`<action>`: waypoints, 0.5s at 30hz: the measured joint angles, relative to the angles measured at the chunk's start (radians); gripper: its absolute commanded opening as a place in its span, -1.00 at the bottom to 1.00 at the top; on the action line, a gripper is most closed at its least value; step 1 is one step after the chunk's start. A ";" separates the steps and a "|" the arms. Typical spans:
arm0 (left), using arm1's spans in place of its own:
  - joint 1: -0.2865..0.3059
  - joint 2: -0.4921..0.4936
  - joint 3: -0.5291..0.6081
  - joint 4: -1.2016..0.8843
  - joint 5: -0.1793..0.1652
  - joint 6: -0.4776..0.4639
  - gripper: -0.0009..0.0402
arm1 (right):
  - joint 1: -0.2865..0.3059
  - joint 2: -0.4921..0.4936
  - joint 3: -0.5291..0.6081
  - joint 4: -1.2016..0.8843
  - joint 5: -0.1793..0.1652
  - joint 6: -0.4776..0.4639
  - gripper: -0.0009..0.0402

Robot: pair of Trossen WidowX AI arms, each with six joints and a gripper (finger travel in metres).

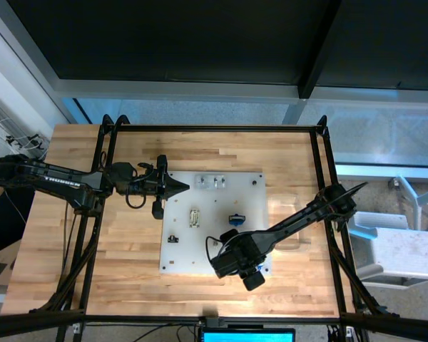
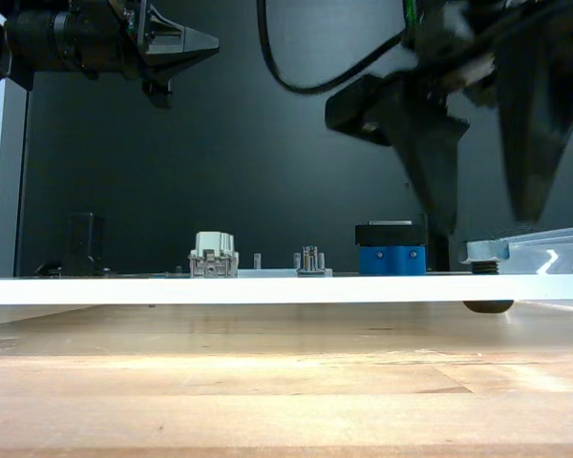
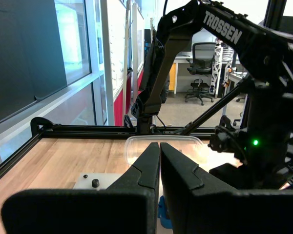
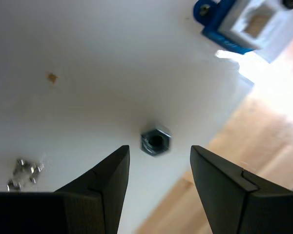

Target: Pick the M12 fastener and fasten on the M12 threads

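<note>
- The right hand (image 2: 484, 221) hangs in the upper right of the low view, its two dark fingers (image 2: 437, 181) spread wide and gripping nothing.
- The M12 nut (image 2: 487, 251), small and silver, sits below the gap between those fingers, at the right of the frame. No finger touches it.
- In that view the nut rests on top of the M12 stud (image 2: 487, 269), whose black ribs show just under it, so it is on its stud but not run fully down.
- In the right wrist view the hexagonal nut (image 4: 156, 142) has a dark centre and stands on the white board (image 4: 88, 58), between the parted fingertips of the right hand (image 4: 158, 152) and clear of both.
- A blue connector (image 4: 224, 22) lies on the same board, well apart from the nut.
- From above, the right hand (image 1: 228, 265) is at lower centre, over the near right part of the white board (image 1: 178, 256), and hides the stud.
- The clear tray (image 2: 554, 250) stands behind the stud at the right edge of the low view.
- The left hand (image 1: 185, 187) is left of centre in the high view, over the board's far left edge, well away from the nut.
- Its fingers (image 3: 141, 168) are pressed together with nothing between them.
- The board lies on the wooden surface (image 1: 93, 271).
</note>
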 measured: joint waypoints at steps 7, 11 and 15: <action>0.000 0.000 0.000 0.000 0.000 0.000 -0.96 | 0.002 -0.056 0.001 -0.034 0.011 -0.351 -0.23; 0.000 0.000 0.000 0.000 0.000 0.000 -0.96 | 0.001 -0.064 0.001 -0.085 0.055 -0.602 -0.29; 0.000 0.000 0.000 0.000 0.000 0.000 -0.96 | 0.001 -0.066 0.002 -0.101 0.105 -0.869 -0.33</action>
